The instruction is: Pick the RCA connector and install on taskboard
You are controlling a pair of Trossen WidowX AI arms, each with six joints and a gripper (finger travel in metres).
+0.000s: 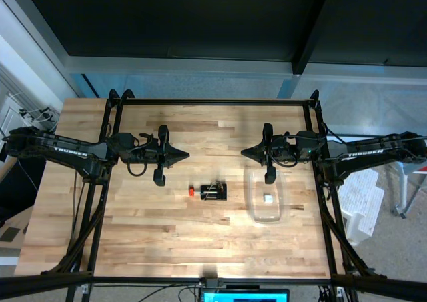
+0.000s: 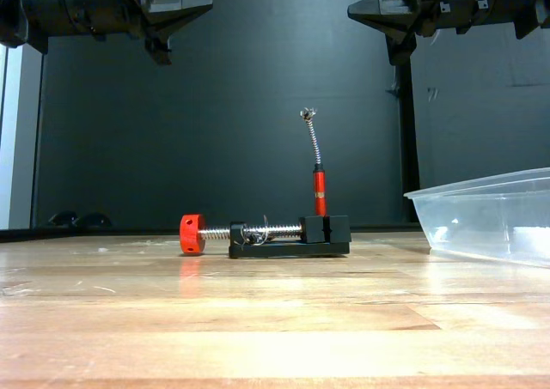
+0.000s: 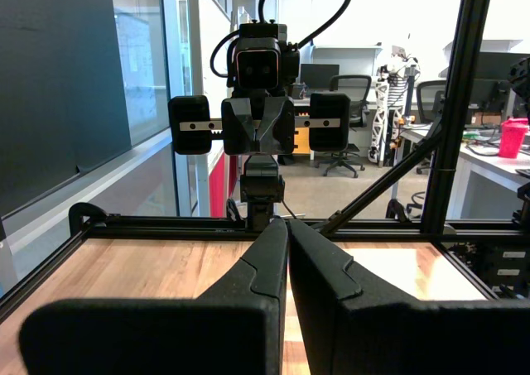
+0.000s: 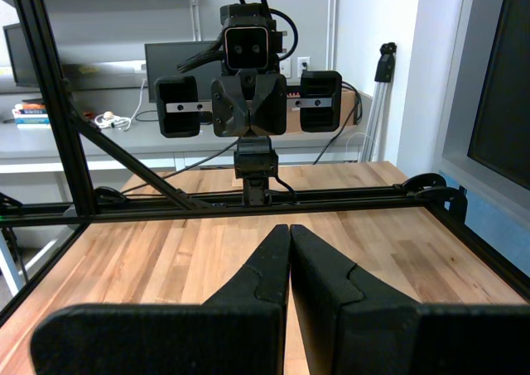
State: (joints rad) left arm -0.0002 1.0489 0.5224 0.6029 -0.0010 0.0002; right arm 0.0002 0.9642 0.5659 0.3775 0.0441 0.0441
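Left side first: the left gripper (image 1: 185, 155) is hanging up high over the surface (image 1: 133, 215), pointing inward, with its fingers pressed together and nothing between them. Moving toward the middle, the taskboard (image 1: 212, 191) is sitting flat on the wood, its red-orange knob (image 1: 191, 191) sticking out at the left end on a threaded silver rod, and in the low view a thin springy stalk (image 2: 315, 153) with a red base is rising at its right end. A bit further right, a clear plastic tray (image 1: 265, 220) is lying apart from the taskboard, and the RCA connector (image 1: 267, 199) is resting inside it, roughly mid-tray, with nothing touching it. Last, the right gripper (image 1: 243, 153) is hovering high near the tray's far end, pointing back at the left one, fingers squeezed together and holding nothing.
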